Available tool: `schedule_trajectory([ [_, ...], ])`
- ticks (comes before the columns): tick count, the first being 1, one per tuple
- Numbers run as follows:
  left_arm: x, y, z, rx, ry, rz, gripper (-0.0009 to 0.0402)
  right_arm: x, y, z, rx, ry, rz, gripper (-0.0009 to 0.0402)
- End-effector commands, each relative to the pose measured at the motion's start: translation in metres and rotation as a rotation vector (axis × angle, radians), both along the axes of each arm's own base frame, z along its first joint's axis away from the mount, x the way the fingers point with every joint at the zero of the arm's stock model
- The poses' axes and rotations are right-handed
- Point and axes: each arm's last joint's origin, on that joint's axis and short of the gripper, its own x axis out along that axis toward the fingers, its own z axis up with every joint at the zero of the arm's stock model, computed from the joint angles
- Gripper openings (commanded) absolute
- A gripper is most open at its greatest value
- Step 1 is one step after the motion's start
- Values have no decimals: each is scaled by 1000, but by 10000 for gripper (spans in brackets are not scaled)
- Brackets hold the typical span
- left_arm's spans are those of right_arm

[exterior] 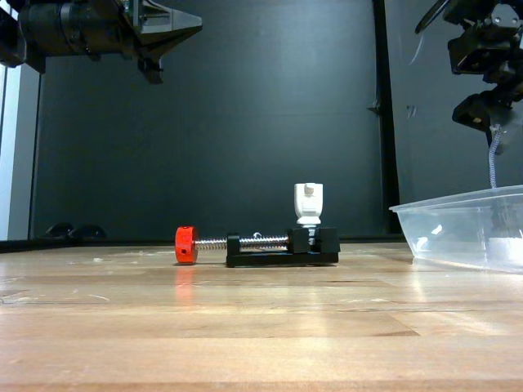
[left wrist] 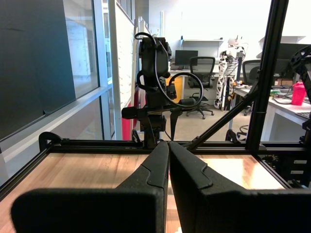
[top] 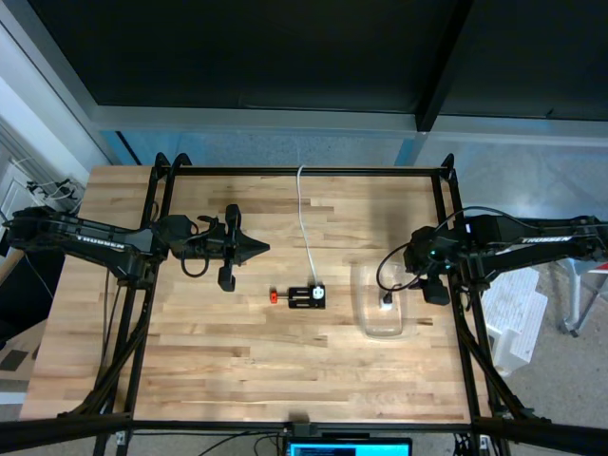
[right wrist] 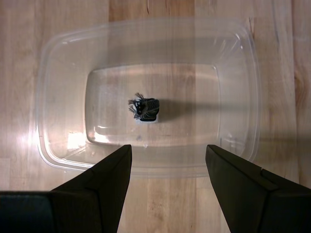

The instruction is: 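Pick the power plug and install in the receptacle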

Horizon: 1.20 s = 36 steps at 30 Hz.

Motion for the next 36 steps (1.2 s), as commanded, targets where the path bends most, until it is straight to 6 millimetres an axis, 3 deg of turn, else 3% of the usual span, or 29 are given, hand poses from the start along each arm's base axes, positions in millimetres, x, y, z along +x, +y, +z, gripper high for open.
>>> schedule_trajectory([
  [1, 0, 0, 0, 0, -1, 0, 0, 5, 0, -3, 1, 25, -2, 213],
  [14, 0, 0, 0, 0, -1, 0, 0, 32, 2, -17, 38, 52, 6, 213],
  [36, 0, 0, 0, 0, -1, 0, 0, 55, 8, -42, 81, 92, -38, 212],
])
